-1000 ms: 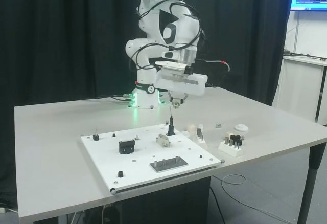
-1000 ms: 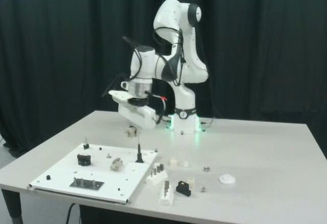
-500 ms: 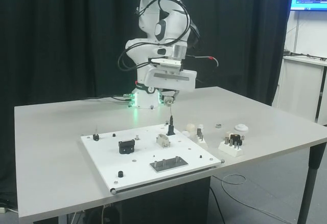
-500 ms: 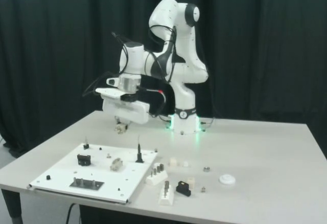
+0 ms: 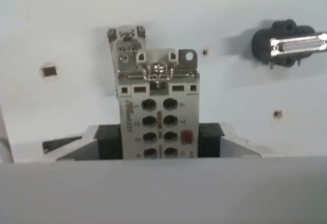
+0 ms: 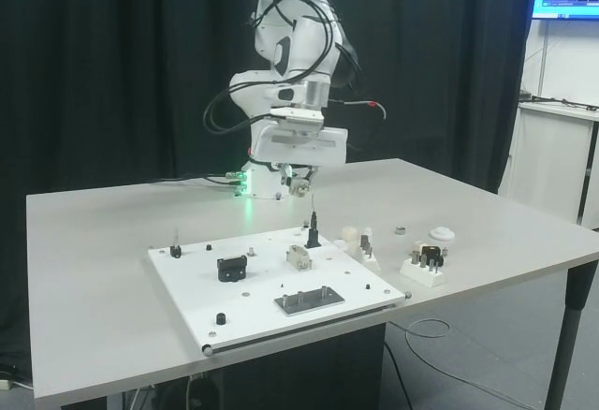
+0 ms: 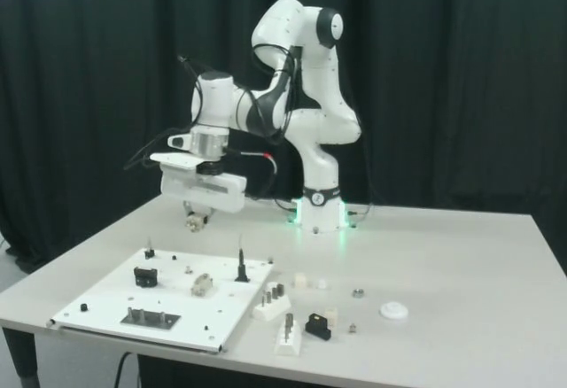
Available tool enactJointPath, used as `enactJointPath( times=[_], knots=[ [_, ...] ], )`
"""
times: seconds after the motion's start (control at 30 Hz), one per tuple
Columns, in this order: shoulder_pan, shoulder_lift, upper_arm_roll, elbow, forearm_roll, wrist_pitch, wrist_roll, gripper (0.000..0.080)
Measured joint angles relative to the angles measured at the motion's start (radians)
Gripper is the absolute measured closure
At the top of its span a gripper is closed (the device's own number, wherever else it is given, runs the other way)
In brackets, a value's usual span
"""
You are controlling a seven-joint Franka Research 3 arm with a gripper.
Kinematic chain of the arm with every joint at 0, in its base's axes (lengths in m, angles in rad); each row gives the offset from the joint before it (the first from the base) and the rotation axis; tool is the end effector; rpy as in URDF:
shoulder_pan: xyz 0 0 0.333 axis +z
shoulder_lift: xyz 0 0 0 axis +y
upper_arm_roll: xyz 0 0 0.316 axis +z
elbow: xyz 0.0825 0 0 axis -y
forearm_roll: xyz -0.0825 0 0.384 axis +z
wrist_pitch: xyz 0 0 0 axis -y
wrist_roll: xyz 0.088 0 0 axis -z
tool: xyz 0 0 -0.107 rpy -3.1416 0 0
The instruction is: Insert waterproof.
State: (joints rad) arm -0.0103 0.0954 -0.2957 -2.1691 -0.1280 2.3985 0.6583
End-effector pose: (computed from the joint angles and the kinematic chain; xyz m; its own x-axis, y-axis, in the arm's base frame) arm 0.5357 -0.1686 0.3657 0.6336 -0.7524 0.1802 -0.7671 -0.6412 0.0199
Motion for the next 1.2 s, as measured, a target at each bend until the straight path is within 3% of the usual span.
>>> enactJointPath(
  times=[0.33, 0.5, 0.8, 1.2],
  knots=[
    [-0.023, 0.090, -0.017, 0.073, 0.125, 0.012, -0.205, 0.0492],
    [-0.032, 0.139, -0.019, 0.111, 0.166, 0.007, -0.330, 0.0492],
    [-0.038, 0.207, -0.020, 0.167, 0.181, -0.027, -0.380, 0.0492],
    [-0.031, 0.252, -0.014, 0.184, 0.238, -0.052, -0.380, 0.0492]
  ],
)
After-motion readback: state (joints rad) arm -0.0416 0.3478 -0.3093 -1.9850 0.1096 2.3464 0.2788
